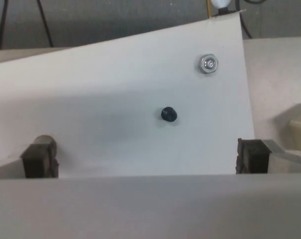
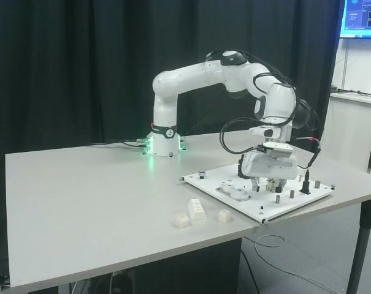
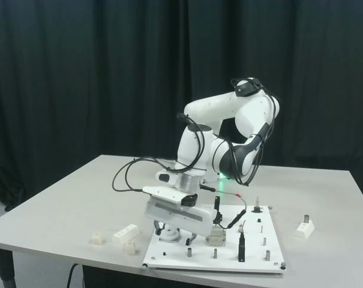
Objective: Pick round peg 4.
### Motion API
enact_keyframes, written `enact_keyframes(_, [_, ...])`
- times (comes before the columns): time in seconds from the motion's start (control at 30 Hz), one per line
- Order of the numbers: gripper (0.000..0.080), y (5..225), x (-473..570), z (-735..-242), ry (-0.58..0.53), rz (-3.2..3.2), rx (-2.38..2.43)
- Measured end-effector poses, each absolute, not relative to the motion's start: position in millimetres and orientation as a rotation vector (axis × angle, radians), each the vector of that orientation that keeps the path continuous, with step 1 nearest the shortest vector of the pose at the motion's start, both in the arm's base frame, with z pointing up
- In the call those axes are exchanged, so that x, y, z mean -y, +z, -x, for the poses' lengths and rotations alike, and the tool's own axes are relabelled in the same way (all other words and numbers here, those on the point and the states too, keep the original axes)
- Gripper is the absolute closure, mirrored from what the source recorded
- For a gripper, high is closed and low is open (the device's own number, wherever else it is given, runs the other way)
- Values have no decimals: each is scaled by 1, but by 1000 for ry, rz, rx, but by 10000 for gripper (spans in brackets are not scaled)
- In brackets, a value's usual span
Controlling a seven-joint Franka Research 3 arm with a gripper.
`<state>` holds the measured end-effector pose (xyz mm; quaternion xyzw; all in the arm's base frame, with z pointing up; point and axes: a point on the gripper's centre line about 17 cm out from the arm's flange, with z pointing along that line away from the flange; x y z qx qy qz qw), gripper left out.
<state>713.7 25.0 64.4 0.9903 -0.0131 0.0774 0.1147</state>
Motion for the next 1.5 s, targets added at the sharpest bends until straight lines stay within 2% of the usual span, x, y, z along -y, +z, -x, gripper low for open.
enact_keyframes(0.37, [3, 71, -36, -715, 238, -2912, 23])
enact_keyframes(0.63, [3, 86, -54, -710, 218, -2931, 2])
enact_keyframes(1.17, [3, 115, -105, -685, 134, -2981, 7])
enact_keyframes(1.5, [3, 125, -145, -654, 24, -3008, 53])
